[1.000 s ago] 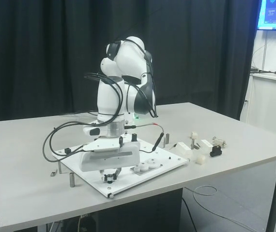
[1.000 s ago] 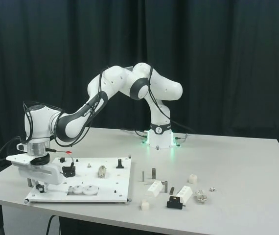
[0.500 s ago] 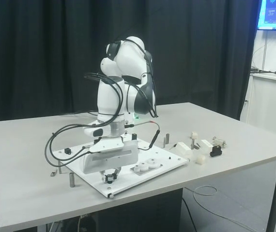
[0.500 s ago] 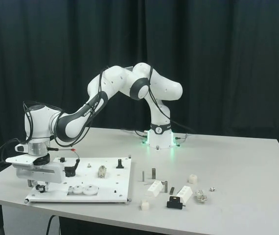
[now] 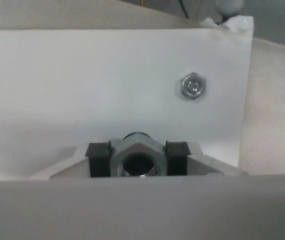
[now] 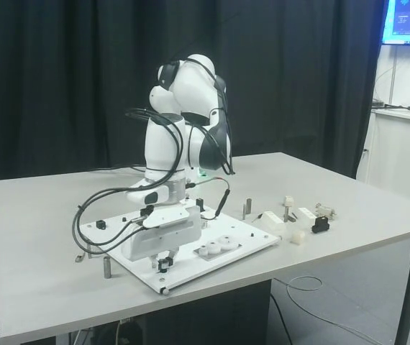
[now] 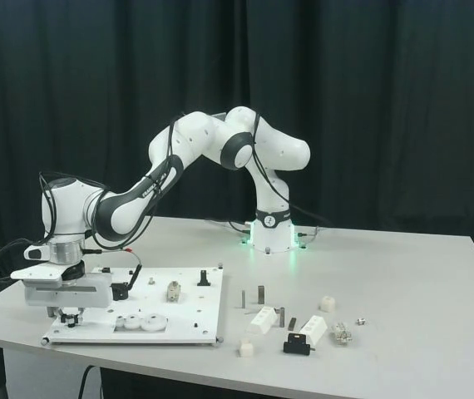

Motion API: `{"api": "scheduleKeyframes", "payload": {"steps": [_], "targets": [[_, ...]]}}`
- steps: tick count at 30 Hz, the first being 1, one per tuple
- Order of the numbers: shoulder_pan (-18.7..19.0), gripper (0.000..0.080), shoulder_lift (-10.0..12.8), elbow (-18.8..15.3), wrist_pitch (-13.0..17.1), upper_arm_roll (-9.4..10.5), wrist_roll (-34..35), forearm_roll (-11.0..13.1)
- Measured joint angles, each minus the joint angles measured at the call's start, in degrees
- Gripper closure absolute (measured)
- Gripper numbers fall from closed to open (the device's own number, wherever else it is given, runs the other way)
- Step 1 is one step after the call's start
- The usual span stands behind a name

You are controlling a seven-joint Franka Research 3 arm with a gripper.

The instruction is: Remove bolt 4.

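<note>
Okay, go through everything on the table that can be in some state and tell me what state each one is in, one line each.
gripper: down at the white board's corner, shut on the bolt.
bolt: upright, clamped between the black pads, hex head up.
second bolt: seated in the white board, untouched.
two white gears: lying flat on the board.
arm base light: green, lit.

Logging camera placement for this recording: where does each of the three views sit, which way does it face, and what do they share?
Wrist view: on the wrist, looking down past the gripper closed on a bolt head over the white board.
First room view: off a table corner, facing the board and arm.
Second room view: across the table's long side, whole arm visible.
Shared: both room views show gripper at the board's corner.
</note>
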Motion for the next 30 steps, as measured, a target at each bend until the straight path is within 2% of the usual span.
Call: {"api": "scheduleKeyframes", "payload": {"steps": [10, 14, 22, 30], "targets": [[0.0, 0.0574, -0.1, 0.5, -0.5, -0.01, -6.0, 0.0], [0.0, 0.0574, -0.3, 1.1, -1.7, -0.24, -7.6, 0.0], [0.0, 0.0574, -0.6, 2.7, -4.8, -1.22, -8.0, 0.0], [0.0, 0.0574, -1.0, 3.0, -6.0, -1.42, -8.1, 0.0]]}}
